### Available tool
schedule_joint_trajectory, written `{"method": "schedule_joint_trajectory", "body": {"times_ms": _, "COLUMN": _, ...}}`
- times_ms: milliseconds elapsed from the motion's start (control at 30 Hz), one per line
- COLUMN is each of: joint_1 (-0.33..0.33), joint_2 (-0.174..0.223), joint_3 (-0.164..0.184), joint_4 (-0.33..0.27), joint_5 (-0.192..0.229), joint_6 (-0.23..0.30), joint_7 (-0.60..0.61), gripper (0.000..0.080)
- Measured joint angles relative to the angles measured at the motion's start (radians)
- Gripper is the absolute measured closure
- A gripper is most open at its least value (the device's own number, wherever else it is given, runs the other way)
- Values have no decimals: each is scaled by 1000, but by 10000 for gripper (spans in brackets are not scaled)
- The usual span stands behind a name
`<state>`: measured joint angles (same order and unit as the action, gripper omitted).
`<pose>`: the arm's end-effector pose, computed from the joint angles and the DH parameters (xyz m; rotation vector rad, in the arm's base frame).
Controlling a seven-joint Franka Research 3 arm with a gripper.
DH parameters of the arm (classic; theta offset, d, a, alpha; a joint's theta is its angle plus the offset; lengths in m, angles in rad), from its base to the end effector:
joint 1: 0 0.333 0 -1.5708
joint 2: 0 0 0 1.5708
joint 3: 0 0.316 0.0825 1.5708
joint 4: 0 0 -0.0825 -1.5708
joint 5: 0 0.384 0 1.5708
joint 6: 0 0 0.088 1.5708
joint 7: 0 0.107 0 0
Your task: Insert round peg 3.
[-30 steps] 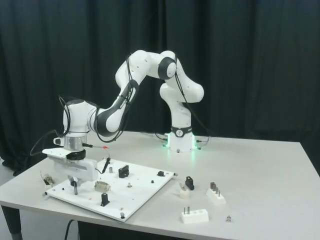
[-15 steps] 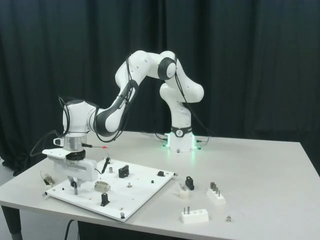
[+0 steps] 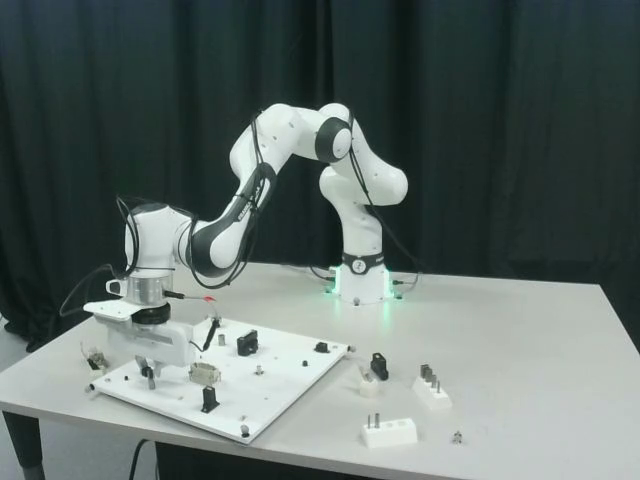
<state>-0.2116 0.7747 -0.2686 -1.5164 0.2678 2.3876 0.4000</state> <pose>0.6575 -0.3017 0.2267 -2.7599 1.4701 -0.2042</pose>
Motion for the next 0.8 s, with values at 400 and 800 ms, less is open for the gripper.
{"method": "schedule_joint_trajectory", "body": {"times_ms": 400, "joint_1": 1, "joint_2": -14, "joint_3": -11, "joint_4": 47, "joint_5": 0, "joint_6": -80, "joint_7": 0, "gripper": 157}}
{"method": "schedule_joint_trajectory", "body": {"times_ms": 800, "joint_1": 3, "joint_2": -37, "joint_3": -32, "joint_4": 102, "joint_5": 0, "joint_6": -194, "joint_7": 0, "gripper": 12}}
